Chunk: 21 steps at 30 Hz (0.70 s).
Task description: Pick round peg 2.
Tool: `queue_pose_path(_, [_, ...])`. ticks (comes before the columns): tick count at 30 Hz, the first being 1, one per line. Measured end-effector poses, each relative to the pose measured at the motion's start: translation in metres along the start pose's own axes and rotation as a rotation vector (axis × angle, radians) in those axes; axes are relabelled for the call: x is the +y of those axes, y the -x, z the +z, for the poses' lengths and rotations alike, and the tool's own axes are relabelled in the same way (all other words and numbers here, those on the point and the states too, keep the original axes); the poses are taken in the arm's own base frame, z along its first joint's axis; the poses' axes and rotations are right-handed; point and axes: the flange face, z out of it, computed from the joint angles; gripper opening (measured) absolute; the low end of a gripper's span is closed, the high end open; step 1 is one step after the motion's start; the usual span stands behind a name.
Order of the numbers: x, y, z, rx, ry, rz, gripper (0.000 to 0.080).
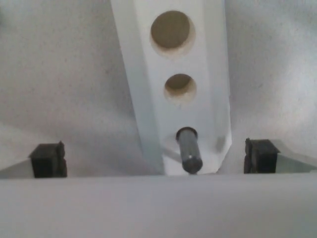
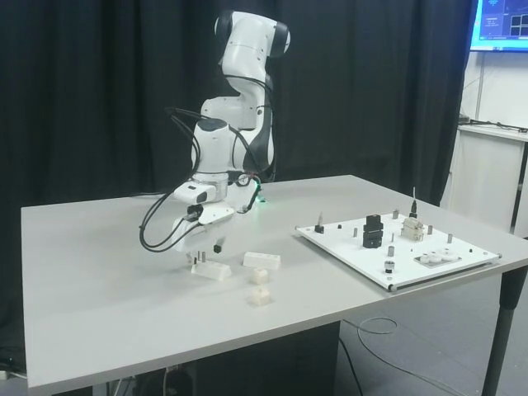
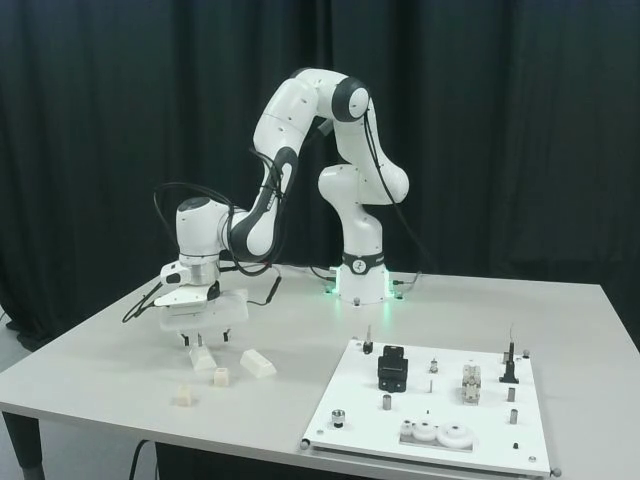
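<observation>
Round peg 2 [image 1: 188, 150] stands in the white peg holder block [image 1: 173, 84] on the grey table [image 2: 99, 264].
Gripper [image 1: 153, 158] hovers low over it, black fingertips [image 1: 48, 159] spread wide on either side, peg untouched.

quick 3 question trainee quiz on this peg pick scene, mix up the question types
1. True or false: the gripper has already closed on the round peg.
2. Multiple choice: in the wrist view, how many holes of the white peg holder block stand empty? A) none B) two C) four
3. Short answer: where on the grey table does the white assembly board lie relative to the holder block the arm works over?

Key
1. False: the fingers stand open, one on each side of the peg, apart from it.
2. B: two empty holes, and a third holding the peg.
3. Off to the side, apart from the block, near the table's far end from the gripper.
</observation>
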Motion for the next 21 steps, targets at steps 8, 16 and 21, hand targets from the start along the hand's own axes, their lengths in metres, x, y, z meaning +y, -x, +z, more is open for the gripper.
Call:
queue_pose_path(8, [-0.0013,-0.0009,-0.0008,0.016,-0.013,0.023,0.0800])
queue_pose_path(16, [-0.0019,-0.0029,-0.0048,0.034,-0.013,0.025,0.0800])
queue_pose_path(21, [-0.0003,-0.0034,-0.0073,0.041,-0.012,0.028,0.0800])
